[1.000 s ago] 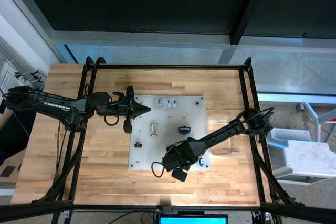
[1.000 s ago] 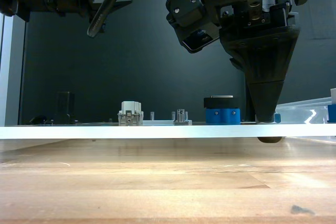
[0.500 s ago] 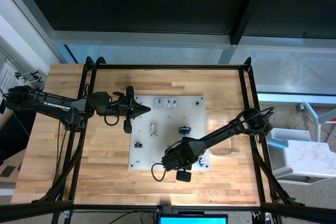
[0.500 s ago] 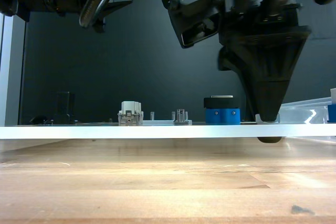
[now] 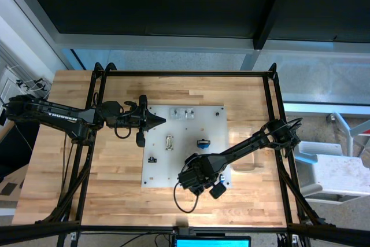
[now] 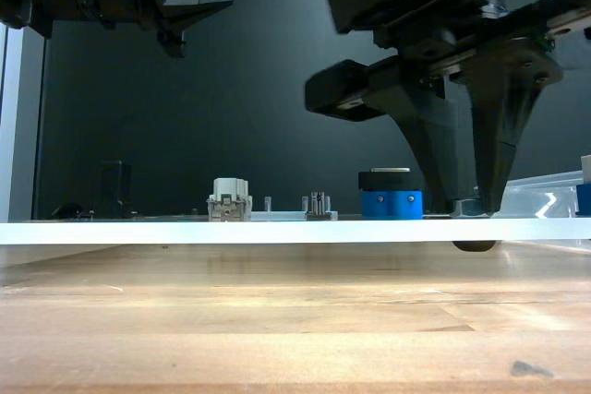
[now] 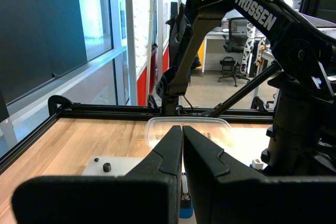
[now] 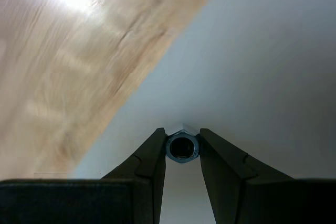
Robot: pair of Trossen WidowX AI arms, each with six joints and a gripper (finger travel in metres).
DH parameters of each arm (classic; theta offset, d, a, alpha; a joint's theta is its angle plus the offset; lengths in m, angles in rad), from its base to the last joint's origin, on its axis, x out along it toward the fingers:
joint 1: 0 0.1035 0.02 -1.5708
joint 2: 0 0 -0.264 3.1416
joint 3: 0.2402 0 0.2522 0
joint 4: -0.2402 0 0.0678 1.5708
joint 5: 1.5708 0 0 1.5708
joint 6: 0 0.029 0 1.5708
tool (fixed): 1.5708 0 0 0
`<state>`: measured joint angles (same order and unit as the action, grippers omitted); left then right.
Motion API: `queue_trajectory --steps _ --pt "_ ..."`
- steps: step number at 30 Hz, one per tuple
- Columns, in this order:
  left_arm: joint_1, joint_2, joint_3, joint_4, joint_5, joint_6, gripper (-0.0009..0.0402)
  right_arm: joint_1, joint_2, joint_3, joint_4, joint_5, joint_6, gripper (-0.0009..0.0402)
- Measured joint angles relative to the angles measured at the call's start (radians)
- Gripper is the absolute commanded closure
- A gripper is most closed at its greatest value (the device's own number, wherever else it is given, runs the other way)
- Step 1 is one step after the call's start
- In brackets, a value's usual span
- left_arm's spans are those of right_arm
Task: Unfasten the M12 fastener and place in the container
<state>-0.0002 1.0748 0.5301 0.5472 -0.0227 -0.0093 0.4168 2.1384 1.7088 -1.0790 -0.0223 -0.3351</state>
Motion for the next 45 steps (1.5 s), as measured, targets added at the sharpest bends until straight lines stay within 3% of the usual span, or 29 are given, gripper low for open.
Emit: queue_trajectory --steps 9,13,22,35,41,43,45 --pt "0.0 0.0 0.0 0.0 0.0 0.0 0.0393 0.0 0.0 0.0 -0.015 0.001 -0.423 0.0374" --pt "0.0 0.0 0.0 0.0 0.0 0.0 0.0393 0.0 0.0 0.001 -0.038 0.003 -0.519 0.0374" --pt "0.0 0.0 0.0 0.0 0.0 0.0 0.0393 0.0 0.0 0.0 -0.04 0.003 -0.52 0.0365" --pt "0.0 0.0 0.0 0.0 0.0 0.0 0.0393 0.0 -0.016 0.005 -0.023 0.008 -0.493 0.0224" --pt "0.0 0.0 0.0 0.0 0.0 0.0 0.0393 0.004 -0.057 0.007 -0.032 0.006 -0.362 0.0188" --pt "0.0 0.0 0.0 0.0 0.0 0.0 0.0393 0.006 -0.071 0.007 -0.039 0.002 -0.267 0.0187" --pt "0.0 0.0 0.0 0.0 0.0 0.0 0.0393 0.008 -0.087 0.007 -0.042 0.001 -0.107 0.0191"
